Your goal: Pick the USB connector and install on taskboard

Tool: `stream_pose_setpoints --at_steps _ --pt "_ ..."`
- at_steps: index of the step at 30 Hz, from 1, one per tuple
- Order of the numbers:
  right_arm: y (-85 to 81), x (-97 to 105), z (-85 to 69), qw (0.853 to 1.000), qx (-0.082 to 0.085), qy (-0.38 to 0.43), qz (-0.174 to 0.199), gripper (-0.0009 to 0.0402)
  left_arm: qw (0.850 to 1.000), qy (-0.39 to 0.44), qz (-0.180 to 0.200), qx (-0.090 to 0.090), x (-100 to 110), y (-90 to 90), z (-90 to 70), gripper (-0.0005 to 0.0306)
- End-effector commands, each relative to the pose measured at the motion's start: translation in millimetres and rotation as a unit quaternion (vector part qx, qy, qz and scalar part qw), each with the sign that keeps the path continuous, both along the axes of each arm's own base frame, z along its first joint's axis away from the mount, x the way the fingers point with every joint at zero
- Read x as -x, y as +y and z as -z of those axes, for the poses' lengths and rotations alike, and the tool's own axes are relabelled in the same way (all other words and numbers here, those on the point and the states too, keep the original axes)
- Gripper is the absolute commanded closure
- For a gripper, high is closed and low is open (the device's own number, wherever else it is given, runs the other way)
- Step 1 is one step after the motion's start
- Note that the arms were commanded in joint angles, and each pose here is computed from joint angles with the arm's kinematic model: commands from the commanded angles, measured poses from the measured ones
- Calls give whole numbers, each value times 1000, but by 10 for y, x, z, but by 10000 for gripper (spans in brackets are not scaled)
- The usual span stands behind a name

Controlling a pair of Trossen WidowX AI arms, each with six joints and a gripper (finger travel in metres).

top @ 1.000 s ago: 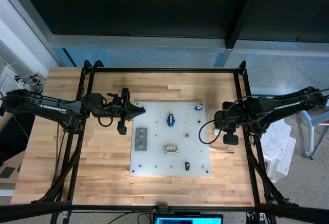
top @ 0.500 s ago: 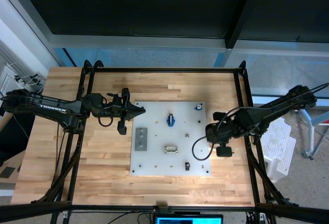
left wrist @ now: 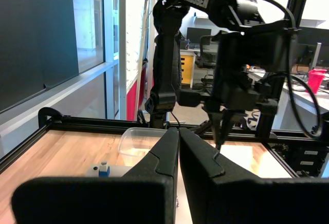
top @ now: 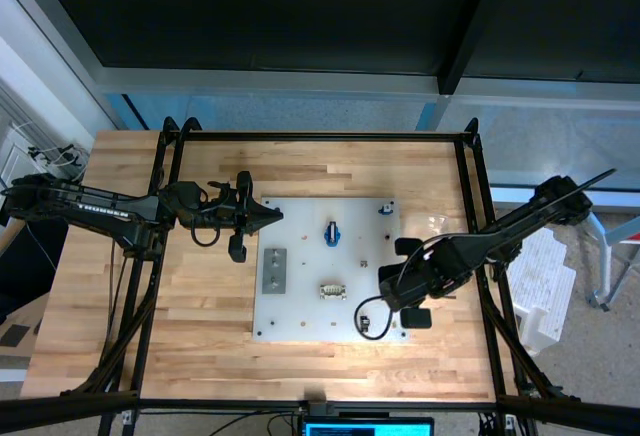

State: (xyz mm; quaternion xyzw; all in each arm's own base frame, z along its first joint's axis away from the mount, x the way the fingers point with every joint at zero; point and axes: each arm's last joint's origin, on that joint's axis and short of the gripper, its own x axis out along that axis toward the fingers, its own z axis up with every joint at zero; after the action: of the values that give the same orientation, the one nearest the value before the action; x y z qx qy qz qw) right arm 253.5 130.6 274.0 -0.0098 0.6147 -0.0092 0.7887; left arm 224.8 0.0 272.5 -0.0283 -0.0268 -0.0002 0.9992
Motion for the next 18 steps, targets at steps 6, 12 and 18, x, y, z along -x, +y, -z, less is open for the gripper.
stream_pose_setpoints --at_steps 6,12,18 --pt "204 -279 4 1000 -8 -1 14 393 1000 0 0 0 0 0 0 300" --pt "312 -401 20 1000 -7 -2 9 393 1000 0 0 0 -1 1 0 300" --pt "405 -484 51 1000 -8 -4 6 393 1000 0 0 0 0 1 -2 300"
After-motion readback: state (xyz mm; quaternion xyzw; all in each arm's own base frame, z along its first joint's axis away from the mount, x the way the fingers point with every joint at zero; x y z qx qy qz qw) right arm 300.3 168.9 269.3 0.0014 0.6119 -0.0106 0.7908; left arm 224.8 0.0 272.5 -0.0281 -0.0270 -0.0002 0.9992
